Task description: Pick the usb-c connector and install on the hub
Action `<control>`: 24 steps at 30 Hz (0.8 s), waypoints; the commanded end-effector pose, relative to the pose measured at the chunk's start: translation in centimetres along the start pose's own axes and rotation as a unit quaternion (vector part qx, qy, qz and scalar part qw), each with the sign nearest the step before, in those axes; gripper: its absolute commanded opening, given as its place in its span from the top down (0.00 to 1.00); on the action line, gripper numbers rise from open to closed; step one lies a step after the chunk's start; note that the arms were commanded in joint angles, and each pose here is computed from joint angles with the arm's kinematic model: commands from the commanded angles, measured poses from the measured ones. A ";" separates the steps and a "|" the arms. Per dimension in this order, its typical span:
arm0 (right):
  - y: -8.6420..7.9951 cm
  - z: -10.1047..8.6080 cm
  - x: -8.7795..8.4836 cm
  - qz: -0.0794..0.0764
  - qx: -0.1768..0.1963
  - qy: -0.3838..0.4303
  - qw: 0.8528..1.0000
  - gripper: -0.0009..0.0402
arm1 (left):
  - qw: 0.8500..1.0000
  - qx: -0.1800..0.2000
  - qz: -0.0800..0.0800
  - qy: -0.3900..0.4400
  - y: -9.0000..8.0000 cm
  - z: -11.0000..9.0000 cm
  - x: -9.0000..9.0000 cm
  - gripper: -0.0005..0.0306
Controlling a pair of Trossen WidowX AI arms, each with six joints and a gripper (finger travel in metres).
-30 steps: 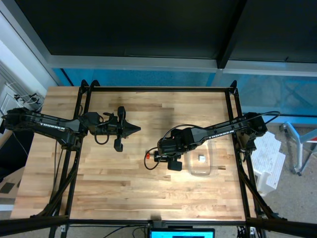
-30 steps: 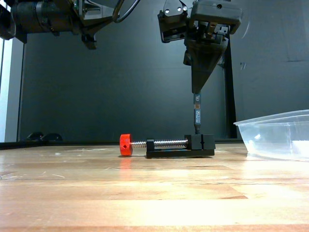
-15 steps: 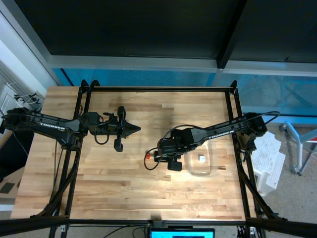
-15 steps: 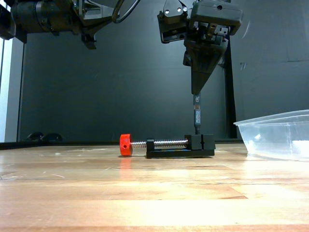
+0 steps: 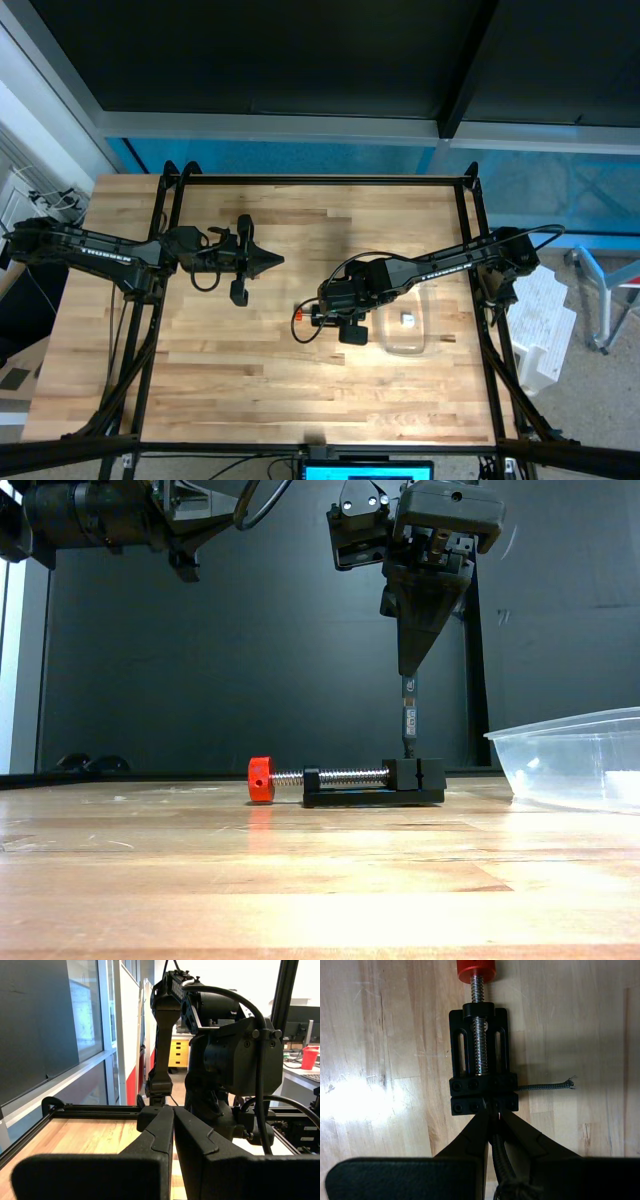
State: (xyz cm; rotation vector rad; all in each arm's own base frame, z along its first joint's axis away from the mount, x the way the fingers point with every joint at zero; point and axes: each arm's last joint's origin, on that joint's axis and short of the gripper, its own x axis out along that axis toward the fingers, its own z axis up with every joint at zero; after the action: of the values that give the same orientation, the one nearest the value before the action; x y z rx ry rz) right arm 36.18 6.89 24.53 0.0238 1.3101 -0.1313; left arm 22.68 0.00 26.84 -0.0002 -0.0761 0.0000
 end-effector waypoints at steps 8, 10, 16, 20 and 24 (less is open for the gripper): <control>0.0 0.0 -0.1 0.000 0.001 -0.001 1.000 0.98 | 1.000 0.000 0.000 0.000 0.0 0.0 0.0 0.98; -0.1 0.0 -0.1 0.000 0.001 -0.001 1.000 0.98 | 1.000 0.000 0.000 0.000 0.0 0.0 0.0 0.98; -0.1 0.0 -0.1 0.000 0.001 -0.001 1.000 0.98 | 1.000 0.000 0.000 0.000 0.0 0.0 0.0 0.98; -0.1 0.0 -0.1 0.001 0.000 -0.002 1.000 0.98 | 1.000 0.000 0.000 0.000 0.0 0.0 0.0 0.98; -0.1 0.0 -0.2 0.002 0.000 -0.004 1.000 0.98 | 1.000 0.000 0.000 0.000 0.0 0.0 0.0 0.98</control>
State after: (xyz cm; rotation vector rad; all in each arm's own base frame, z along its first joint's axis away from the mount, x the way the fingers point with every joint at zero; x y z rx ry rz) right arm 36.15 6.80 24.62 0.0244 1.3076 -0.1301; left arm 22.68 0.00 26.86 -0.0002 -0.0765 0.0004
